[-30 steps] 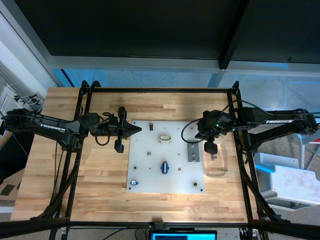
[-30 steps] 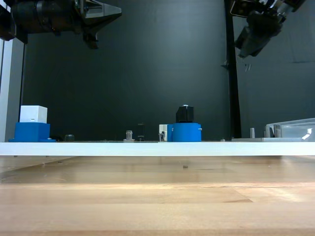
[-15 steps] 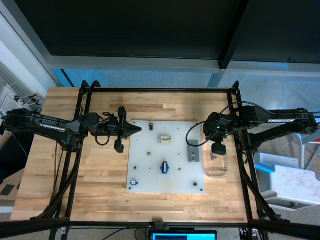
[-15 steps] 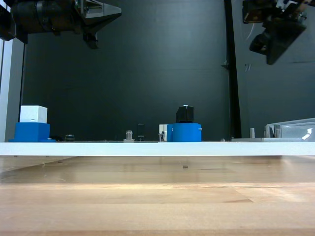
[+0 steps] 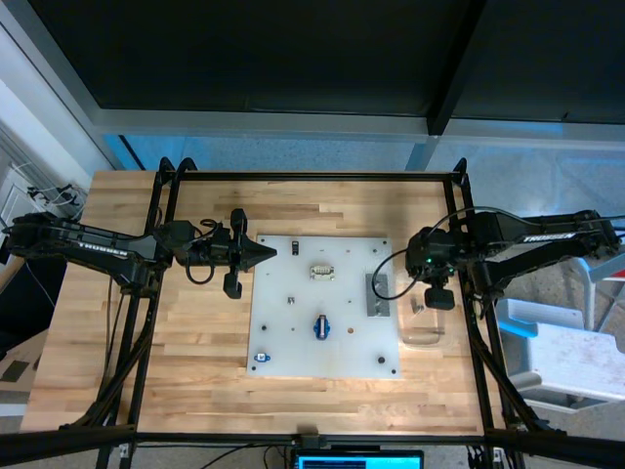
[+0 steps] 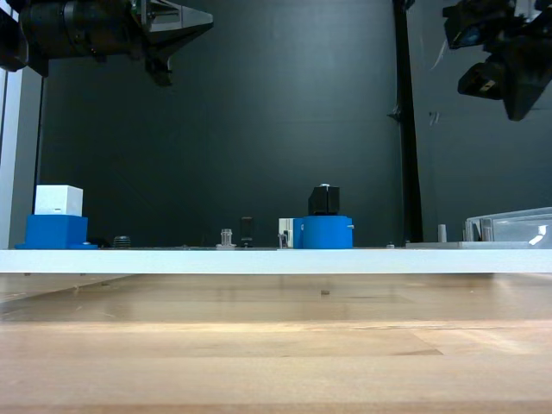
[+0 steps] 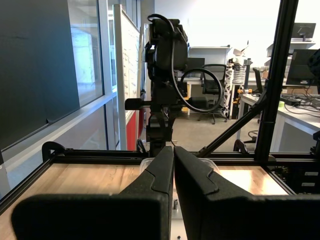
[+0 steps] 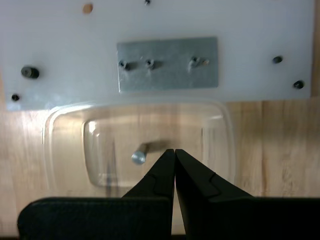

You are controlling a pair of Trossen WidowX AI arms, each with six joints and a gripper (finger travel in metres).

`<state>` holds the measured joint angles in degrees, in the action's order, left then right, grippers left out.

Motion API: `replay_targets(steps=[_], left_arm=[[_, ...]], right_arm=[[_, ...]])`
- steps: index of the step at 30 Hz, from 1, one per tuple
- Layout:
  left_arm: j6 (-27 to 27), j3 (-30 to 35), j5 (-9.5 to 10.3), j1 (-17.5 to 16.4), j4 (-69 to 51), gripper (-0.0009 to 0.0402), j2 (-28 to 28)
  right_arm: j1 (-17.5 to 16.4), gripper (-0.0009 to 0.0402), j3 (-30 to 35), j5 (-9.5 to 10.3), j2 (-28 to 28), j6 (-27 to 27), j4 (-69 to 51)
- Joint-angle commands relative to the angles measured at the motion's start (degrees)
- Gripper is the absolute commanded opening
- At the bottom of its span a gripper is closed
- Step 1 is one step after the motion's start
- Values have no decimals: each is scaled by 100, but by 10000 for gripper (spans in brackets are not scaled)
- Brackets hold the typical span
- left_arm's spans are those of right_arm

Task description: Pick the 16mm cylinder and place it in the taskboard

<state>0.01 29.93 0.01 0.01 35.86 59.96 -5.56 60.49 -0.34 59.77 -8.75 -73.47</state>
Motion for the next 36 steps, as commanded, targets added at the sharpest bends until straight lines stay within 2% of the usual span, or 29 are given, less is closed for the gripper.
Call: replay_targets(steps=[1, 18, 22, 26, 36], left_arm=[[-2, 2, 0, 0, 0, 0, 2], [-2, 2, 0, 0, -2, 0, 2], [-2, 2, 0, 0, -2, 0, 2], [-2, 2, 0, -2, 0, 0, 2], [-2, 2, 0, 0, -2, 0, 2]], right_arm=[[-63, 0, -59, -7, 2, -24, -57], [-579, 9, -463, -9, 120, -289, -79], [-678, 47, -509, -44, 221, -339, -66], [-782, 97, -621, -170, 317, -457, -28], [-975, 187, -951, -168, 341, -741, 372]])
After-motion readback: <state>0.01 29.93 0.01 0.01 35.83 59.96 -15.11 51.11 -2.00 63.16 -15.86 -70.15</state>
